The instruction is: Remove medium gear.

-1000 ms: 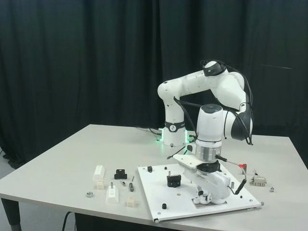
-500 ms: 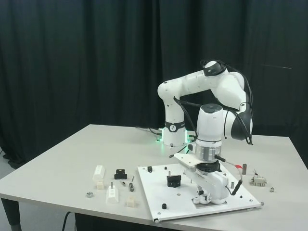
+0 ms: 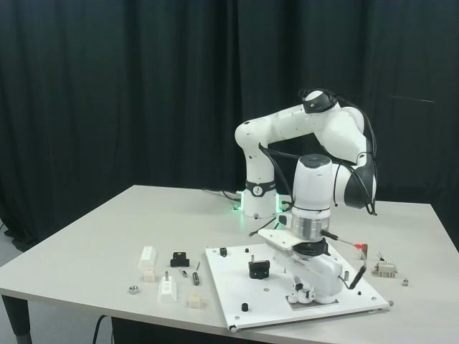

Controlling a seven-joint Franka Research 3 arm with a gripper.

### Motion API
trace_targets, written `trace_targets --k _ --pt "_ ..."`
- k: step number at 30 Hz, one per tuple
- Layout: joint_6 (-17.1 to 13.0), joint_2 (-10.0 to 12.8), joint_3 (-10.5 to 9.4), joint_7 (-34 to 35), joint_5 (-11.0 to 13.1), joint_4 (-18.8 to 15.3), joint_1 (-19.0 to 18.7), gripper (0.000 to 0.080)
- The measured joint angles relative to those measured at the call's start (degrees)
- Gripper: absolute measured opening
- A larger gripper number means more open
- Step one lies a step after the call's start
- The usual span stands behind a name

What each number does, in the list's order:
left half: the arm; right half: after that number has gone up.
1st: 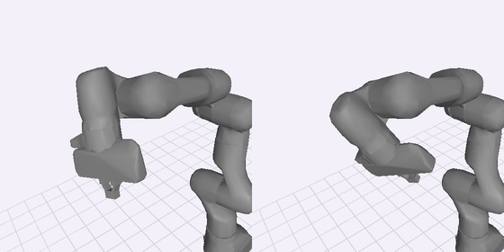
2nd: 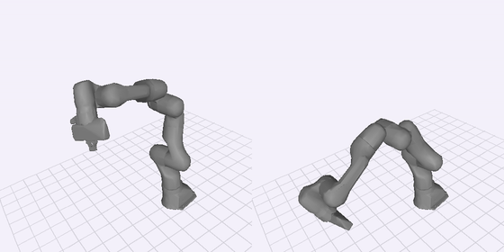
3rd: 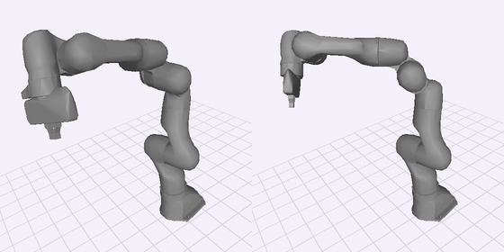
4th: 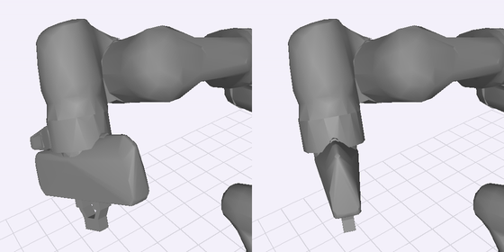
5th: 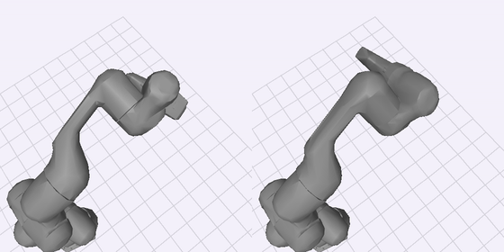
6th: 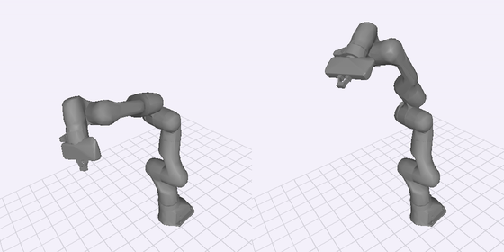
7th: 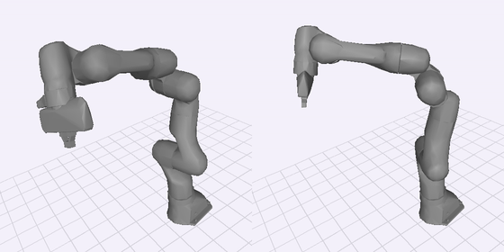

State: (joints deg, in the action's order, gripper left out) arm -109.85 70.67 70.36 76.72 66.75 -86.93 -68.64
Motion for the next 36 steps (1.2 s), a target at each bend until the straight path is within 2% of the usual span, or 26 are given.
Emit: trace_targets --k 2,5,13,16,21,28,32,36 --pt "0.0 -0.01 0.03 3.52 -0.02 0.0 -0.03 0.0279" --pt "0.0 0.0 0.05 3.75 -0.1 0.0 -0.09 0.0279" --pt "0.0 -0.01 0.09 -7.11 -0.14 0.01 -0.11 0.0278" --pt "0.0 -0.01 0.1 -8.74 -0.14 0.0 -0.11 0.0278" --pt "0.04 -0.02 0.14 -7.09 -0.03 -0.07 -0.11 0.0278" --pt "0.13 -0.08 0.22 1.51 0.0 -0.08 -0.13 0.0278" --pt "0.14 -0.08 0.24 1.2 -0.01 -0.08 -0.17 0.0278" --pt "0.14 -0.08 0.29 -3.34 -0.01 -0.08 -0.2 0.0278"
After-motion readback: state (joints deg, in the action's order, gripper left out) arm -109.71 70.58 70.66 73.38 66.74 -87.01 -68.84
